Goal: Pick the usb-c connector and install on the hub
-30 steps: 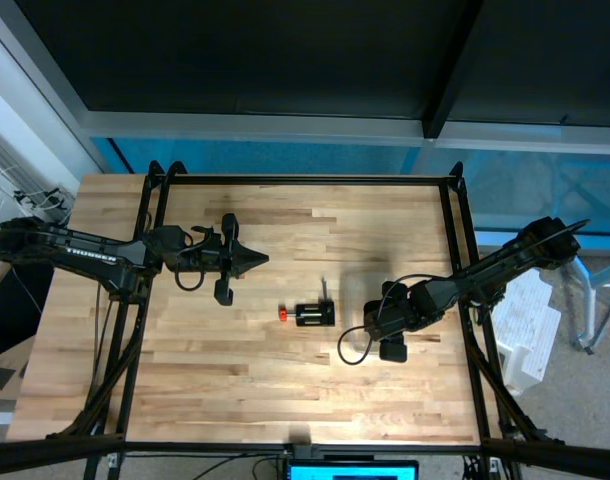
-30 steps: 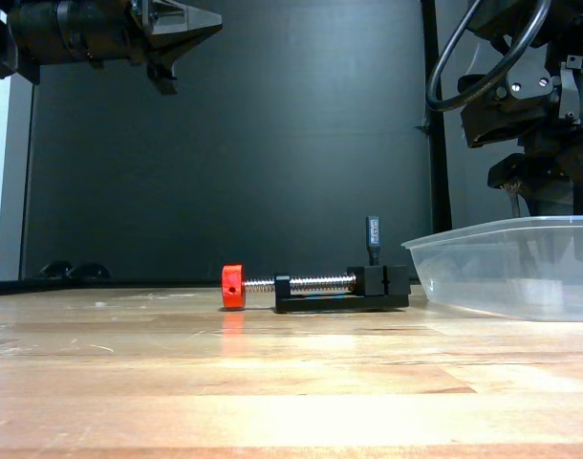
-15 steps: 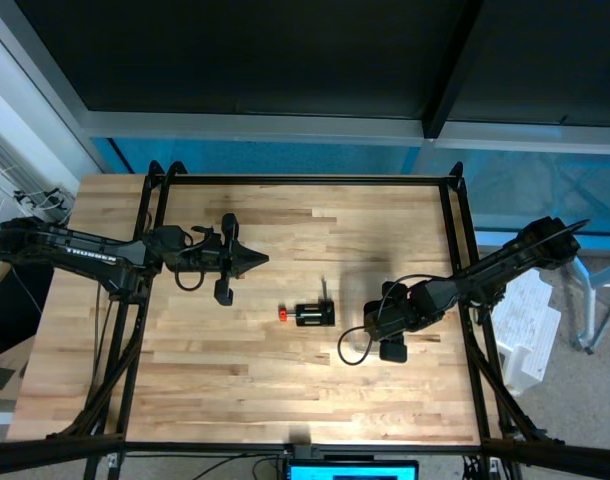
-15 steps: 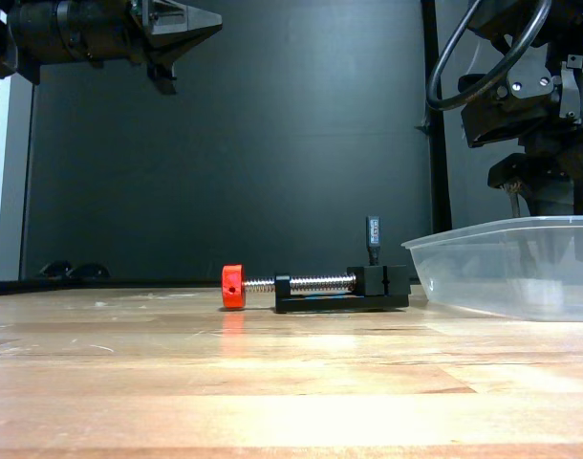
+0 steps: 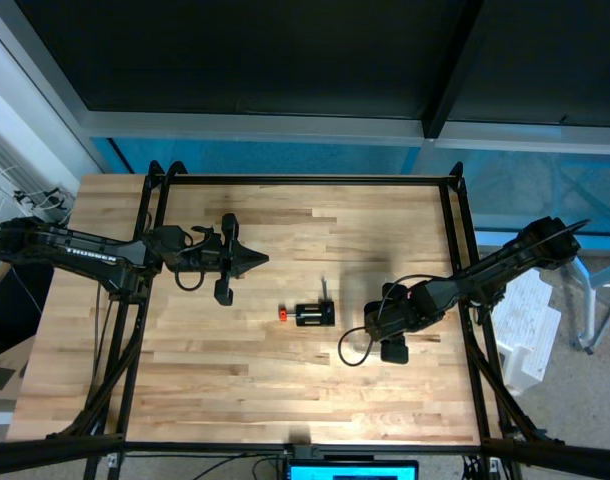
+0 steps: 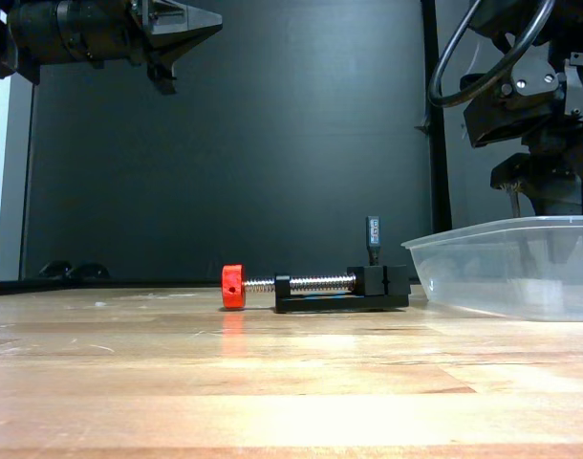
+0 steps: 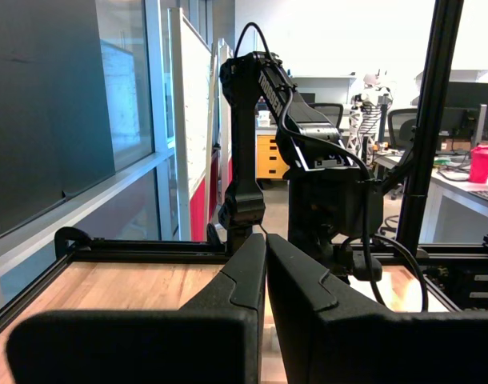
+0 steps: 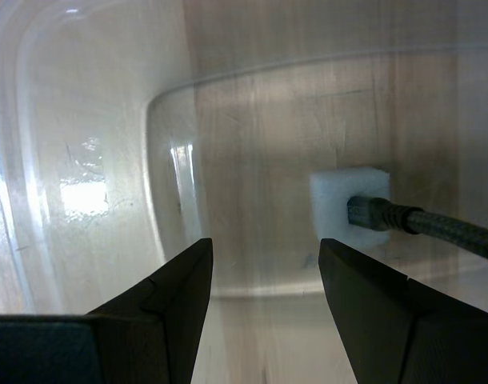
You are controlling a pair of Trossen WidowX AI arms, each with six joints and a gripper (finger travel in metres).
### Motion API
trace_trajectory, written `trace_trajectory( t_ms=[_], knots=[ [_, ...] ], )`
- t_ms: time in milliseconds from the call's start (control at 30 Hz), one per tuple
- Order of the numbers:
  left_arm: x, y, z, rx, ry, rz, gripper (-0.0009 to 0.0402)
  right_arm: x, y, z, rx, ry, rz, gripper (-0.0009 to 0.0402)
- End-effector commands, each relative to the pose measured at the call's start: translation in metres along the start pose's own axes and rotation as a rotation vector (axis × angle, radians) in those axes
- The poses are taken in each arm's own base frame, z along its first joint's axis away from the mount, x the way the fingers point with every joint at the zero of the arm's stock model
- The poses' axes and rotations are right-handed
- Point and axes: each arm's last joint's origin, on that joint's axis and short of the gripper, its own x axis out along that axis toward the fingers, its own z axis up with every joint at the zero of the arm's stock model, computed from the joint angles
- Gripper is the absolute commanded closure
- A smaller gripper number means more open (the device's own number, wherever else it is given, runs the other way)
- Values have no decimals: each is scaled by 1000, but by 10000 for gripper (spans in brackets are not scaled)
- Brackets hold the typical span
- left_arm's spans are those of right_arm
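The clear tray [image 6: 483, 273] all but vanishes in the high view, where the right gripper [image 5: 381, 322] seems to hang over bare wood at the table's [image 5: 235, 390] right side. The low view shows the tray's wall plainly, but there the gripper's tips are lost behind the cloudy plastic. Only the right wrist view looks inside. The two dark fingers [image 8: 172, 288] stand spread apart with nothing between them, poised over the tray floor. The usb-c connector [image 8: 369, 213] lies on that floor, a small dark-grey plug with its nose against or in a white square piece [image 8: 340, 200] (which of the two cannot be told). A braided cable [image 8: 452, 232] runs from it and is cut off at the picture's edge.

The hub [image 5: 313, 314] sits mid-table, well apart from both grippers and just left of the tray. From above its thin pin [image 6: 373, 237] is a faint sliver, while the low view shows it standing upright on the black block, with a threaded silver screw running to the orange-red end [image 6: 233, 286].

The left gripper [image 5: 253, 260] hovers high over the table's left part. The left wrist view shows its fingers [image 7: 244, 276] pressed together on nothing, and the low view crops most of that arm
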Motion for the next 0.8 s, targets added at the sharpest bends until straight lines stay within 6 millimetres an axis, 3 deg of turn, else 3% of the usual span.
trace_trajectory(
  t_ms=[33, 400, 800],
  knots=[
    [0, 0, 0, 0, 0, 0, 393, -5, 0, 2, -1, -5, -1, 208],
    [0, 0, 0, 0, 0, 0, 393, -16, -1, 0, -1, -1, -3, 208],
    [0, 0, 0, 0, -1, 0, 393, -58, -8, -3, -49, -20, -17, 208]
  ],
)
